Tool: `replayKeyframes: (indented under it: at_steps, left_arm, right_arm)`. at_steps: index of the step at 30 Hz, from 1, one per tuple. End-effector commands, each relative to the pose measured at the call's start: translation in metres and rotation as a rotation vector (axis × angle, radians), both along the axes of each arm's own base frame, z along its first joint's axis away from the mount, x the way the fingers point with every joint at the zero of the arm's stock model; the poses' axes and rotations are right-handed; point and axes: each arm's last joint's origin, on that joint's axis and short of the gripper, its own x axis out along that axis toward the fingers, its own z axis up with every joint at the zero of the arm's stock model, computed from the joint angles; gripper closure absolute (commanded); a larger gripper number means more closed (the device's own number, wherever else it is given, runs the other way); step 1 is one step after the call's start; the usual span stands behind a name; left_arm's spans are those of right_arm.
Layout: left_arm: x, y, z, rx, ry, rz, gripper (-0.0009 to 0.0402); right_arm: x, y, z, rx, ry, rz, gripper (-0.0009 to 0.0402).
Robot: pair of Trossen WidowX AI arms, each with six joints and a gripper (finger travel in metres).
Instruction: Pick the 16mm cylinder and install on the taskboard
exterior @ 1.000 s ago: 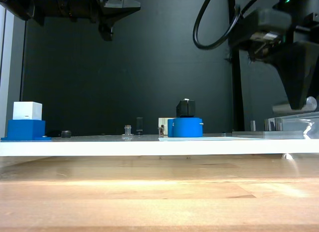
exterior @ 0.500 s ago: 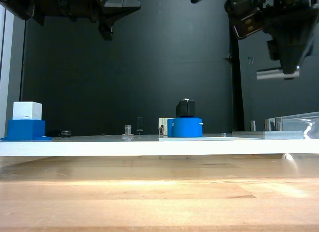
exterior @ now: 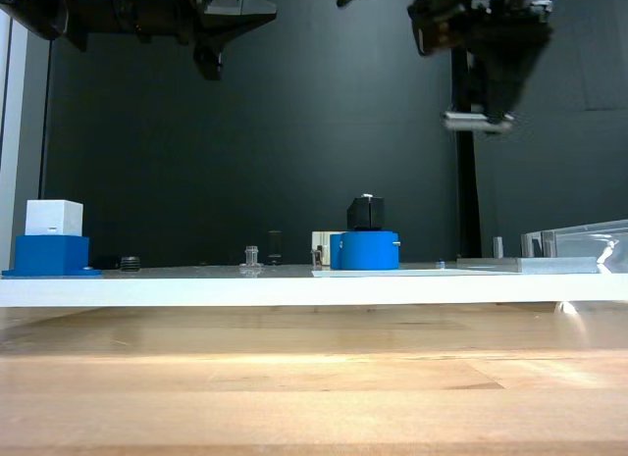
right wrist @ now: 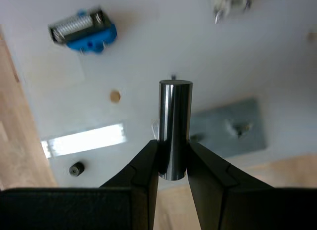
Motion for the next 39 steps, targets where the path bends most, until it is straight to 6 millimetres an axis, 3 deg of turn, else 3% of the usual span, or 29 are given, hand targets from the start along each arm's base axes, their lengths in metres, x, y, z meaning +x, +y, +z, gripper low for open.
replayKeyframes:
  at_steps: [1,11,19,25,31,39]
  left_arm:
    - [0.0,0.0,0.0,0.0,0.0,0.0,0.0393]
    - [0.0,0.0,0.001,-0.012,-0.007,-0.002,0.0393]
    - [0.013,0.0,-0.003,-0.079,0.022,-0.015,0.0386]
    - [0.041,0.0,-0.006,-0.08,0.066,-0.034,0.0325]
    - [0.056,-0.002,-0.017,-0.09,0.125,-0.089,0.0259]
    - [0.083,-0.002,-0.019,-0.122,0.159,-0.095,0.0223]
  right_arm:
    - [0.003,-0.007,0.015,-0.011,-0.04,0.024,0.038]
    - [0.004,-0.027,0.054,-0.04,-0.116,0.062,0.0366]
    - [0.013,-0.035,0.061,-0.056,-0.114,0.077,0.0356]
    - [0.027,-0.035,0.066,-0.069,-0.131,0.105,0.0357]
    - [0.032,-0.035,0.075,-0.072,-0.166,0.109,0.0358]
    - [0.033,-0.035,0.079,-0.075,-0.194,0.114,0.0357]
